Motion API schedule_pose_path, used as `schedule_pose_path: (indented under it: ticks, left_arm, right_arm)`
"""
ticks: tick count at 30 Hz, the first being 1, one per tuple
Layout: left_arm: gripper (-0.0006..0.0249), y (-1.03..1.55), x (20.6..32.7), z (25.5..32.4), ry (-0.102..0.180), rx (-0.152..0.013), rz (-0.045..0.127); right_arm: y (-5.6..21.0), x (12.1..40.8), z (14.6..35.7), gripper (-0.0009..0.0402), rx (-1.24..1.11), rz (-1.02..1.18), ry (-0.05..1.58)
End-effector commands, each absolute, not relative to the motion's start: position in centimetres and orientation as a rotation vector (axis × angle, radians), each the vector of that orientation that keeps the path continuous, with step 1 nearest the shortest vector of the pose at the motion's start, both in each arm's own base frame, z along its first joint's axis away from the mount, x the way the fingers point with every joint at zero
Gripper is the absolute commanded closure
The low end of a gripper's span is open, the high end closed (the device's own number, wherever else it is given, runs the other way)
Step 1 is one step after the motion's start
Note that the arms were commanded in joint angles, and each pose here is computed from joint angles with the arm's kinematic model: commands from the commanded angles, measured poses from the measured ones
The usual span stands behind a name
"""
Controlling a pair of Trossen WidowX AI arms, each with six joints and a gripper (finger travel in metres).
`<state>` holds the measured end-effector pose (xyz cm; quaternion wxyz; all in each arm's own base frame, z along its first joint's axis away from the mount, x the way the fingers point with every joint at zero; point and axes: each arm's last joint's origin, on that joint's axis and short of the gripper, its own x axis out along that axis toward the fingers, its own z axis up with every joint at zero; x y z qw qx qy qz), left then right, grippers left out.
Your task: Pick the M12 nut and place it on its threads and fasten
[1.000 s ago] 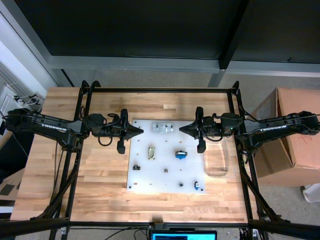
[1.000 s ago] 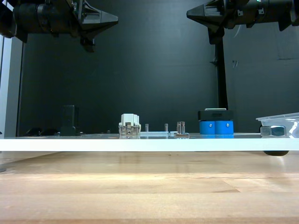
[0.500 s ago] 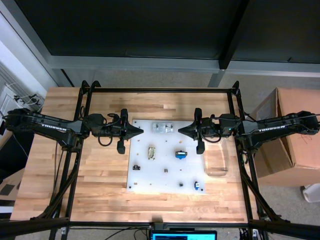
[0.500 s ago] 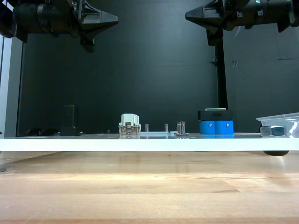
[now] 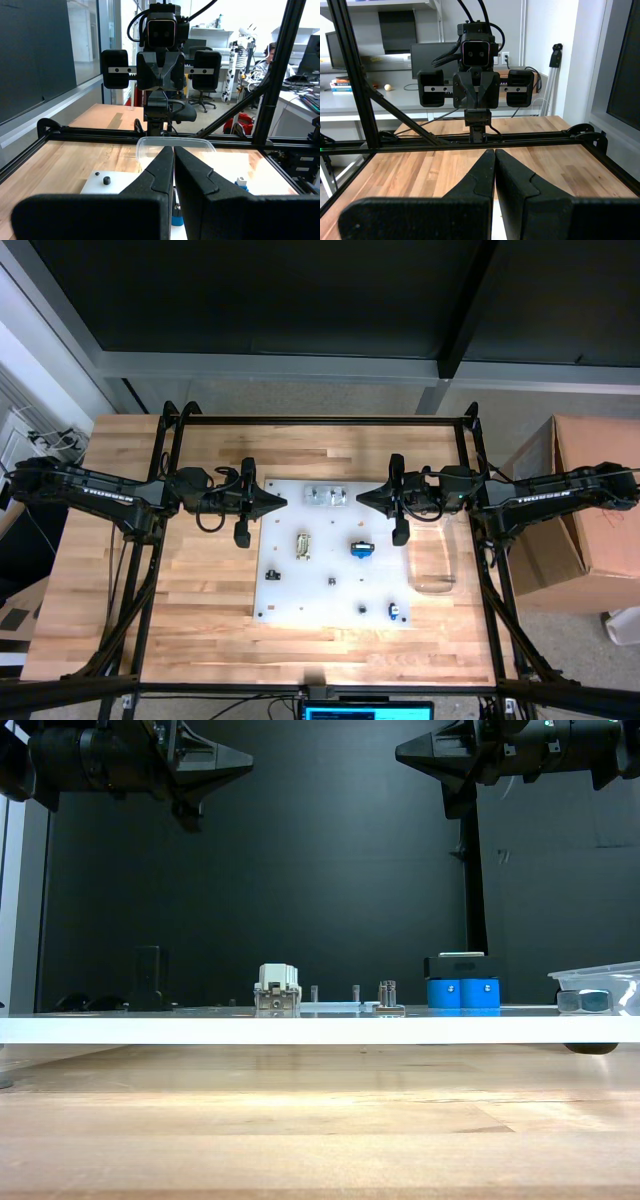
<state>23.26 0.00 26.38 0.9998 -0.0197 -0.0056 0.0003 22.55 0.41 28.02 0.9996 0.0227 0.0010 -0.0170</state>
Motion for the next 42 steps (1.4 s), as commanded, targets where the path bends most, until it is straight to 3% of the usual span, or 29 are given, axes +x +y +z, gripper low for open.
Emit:
schedule_pose_path:
  ticks: [1, 42]
  left_arm:
    - [0.0243, 0.00, 23.26, 26.38, -0.011, -0.039, 0.000]
    - [0.0243, 0.00, 23.26, 26.38, -0.011, -0.039, 0.000]
  right_arm:
    - [0.42, 22.56, 27.99, 0.0393, 0.044, -0.034, 0.006]
    - [0.43, 22.55, 27.81, 0.0393, 0.043, -0.033, 0.025]
